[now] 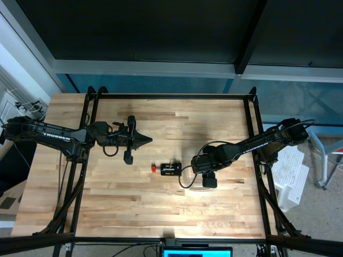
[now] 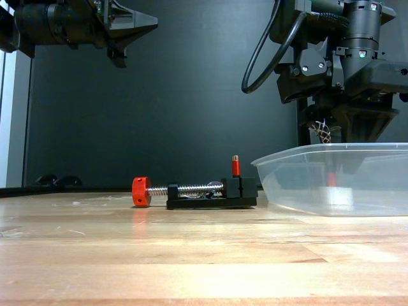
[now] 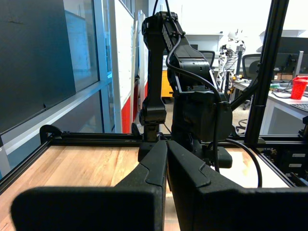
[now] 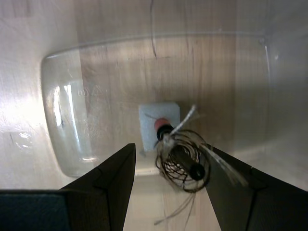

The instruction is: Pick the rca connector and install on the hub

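we log connector [image 4: 179, 155] ungrasped in tray [image 2: 293, 191] between right gripper's [image 4: 171, 147] spread fingers, left gripper [image 1: 149, 140] clenched aloft at left, hub [image 1: 172, 169] install pending.

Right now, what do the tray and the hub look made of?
Tray: clear, glossy plastic, seemingly; the table shows through. Hub: matte black body, probably plastic, with a shiny metal-looking spring. Right gripper hangs open over the tray; left gripper shut, raised at the left.

- The wooden table [image 1: 134, 209] bears the hub [image 1: 170, 169] near its middle.
- A clear tray [image 2: 287, 185] sits just beside it.
- The left gripper [image 1: 146, 140] hangs above the table, the right gripper [image 1: 209, 181] above the tray.
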Controlling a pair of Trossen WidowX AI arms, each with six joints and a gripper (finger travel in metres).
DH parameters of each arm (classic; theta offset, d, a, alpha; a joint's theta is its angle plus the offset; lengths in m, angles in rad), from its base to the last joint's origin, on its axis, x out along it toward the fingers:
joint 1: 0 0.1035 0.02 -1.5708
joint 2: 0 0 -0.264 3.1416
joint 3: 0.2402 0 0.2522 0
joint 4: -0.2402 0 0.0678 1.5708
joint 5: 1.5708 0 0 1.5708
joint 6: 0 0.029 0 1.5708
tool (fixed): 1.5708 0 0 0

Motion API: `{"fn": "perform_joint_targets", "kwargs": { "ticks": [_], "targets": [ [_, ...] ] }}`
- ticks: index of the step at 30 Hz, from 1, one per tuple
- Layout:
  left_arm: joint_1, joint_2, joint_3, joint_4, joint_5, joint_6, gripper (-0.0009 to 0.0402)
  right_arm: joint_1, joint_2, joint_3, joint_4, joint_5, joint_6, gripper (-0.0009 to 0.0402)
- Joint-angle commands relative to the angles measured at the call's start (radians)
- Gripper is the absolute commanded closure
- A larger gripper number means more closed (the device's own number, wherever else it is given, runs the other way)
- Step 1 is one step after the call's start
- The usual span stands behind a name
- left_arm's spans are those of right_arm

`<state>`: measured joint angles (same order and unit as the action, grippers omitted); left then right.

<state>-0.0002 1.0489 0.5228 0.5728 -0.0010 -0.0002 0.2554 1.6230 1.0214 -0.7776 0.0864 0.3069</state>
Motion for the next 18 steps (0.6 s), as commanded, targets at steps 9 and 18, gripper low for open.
{"fn": "perform_joint_targets", "kwargs": {
  "ticks": [9, 18],
  "targets": [
    [0.0, 0.0, 0.0, 0.0, 0.0, 0.0, 0.0393, 0.0, 0.0, 0.0, 0.009, -0.001, -0.009, 0.0279],
    [0.0, 0.0, 0.0, 0.0, 0.0, 0.0, 0.0393, 0.0, 0.0, 0.0, 0.009, -0.001, -0.011, 0.0345]
  ]
}}
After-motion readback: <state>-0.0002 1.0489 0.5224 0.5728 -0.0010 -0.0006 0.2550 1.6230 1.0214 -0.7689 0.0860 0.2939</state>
